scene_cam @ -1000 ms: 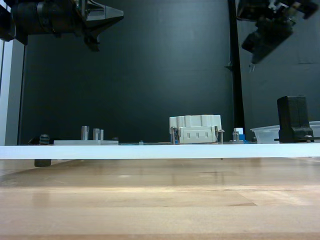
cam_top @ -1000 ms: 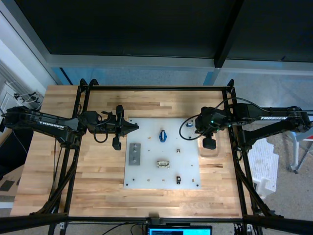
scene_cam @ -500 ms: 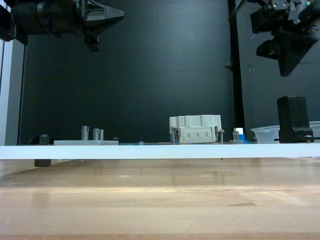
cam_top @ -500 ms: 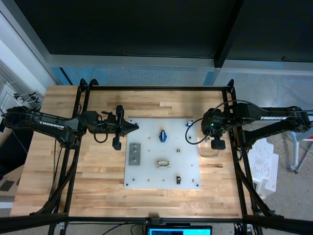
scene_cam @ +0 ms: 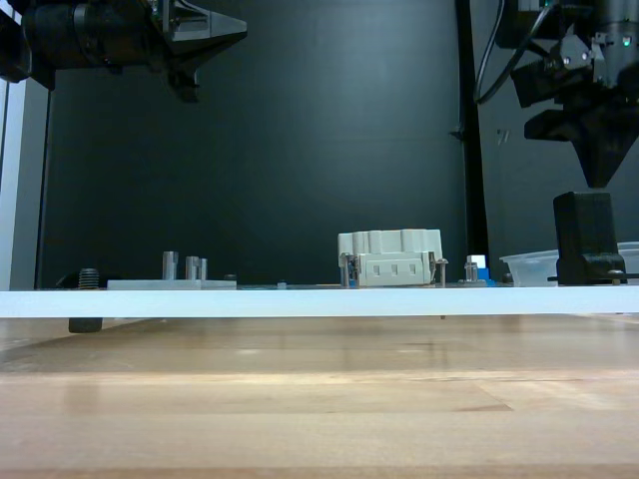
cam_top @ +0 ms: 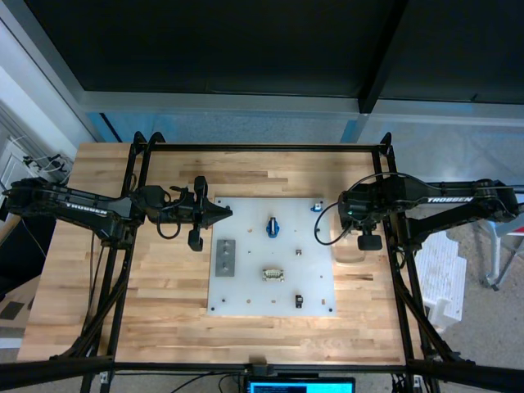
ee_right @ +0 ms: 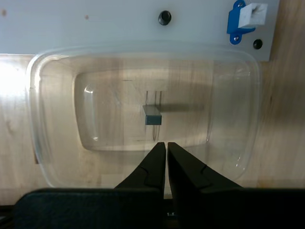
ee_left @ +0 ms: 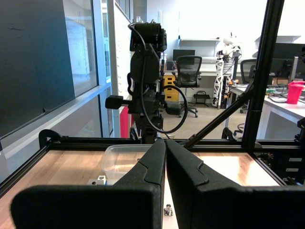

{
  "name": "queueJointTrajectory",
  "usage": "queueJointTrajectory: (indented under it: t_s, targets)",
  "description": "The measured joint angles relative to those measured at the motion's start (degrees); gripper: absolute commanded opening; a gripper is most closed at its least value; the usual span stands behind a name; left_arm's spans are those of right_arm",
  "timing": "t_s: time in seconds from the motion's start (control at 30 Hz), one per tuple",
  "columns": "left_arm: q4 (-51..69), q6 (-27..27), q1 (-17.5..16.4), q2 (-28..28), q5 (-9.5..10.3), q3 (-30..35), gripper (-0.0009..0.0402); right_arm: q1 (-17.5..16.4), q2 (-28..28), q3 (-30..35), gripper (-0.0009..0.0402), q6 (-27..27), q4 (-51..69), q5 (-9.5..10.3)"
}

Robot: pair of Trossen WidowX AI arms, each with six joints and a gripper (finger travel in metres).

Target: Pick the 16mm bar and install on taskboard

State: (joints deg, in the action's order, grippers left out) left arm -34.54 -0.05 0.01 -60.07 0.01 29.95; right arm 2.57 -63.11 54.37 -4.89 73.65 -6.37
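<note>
Right end effector (ee_right: 166, 144) newly above tray (ee_right: 33, 114) and 16mm bar (ee_right: 152, 115), closed, empty; left end effector (ee_left: 165, 140) closed near taskboard (cam_top: 246, 286).

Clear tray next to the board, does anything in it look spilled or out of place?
Nothing stands out. The clear tray sits flat beside the taskboard, with the 16mm bar alone near its middle. The right gripper hangs shut above it; the left gripper is shut, high over the board's left edge.
</note>
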Motion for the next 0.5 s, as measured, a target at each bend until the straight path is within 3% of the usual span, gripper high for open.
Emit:
queueJointTrajectory:
  t_s: [0.3,0.5]
  targets:
    - [0.0,0.0,0.0,0.0,0.00,0.0,0.0000,0.8,0.0,-4.4,0.0146,-0.7,-4.7,0.02]
    - [0.0,0.0,0.0,0.0,0.00,0.0,0.0000,1.1,0.0,-8.3,0.0199,-1.9,-8.0,0.09]
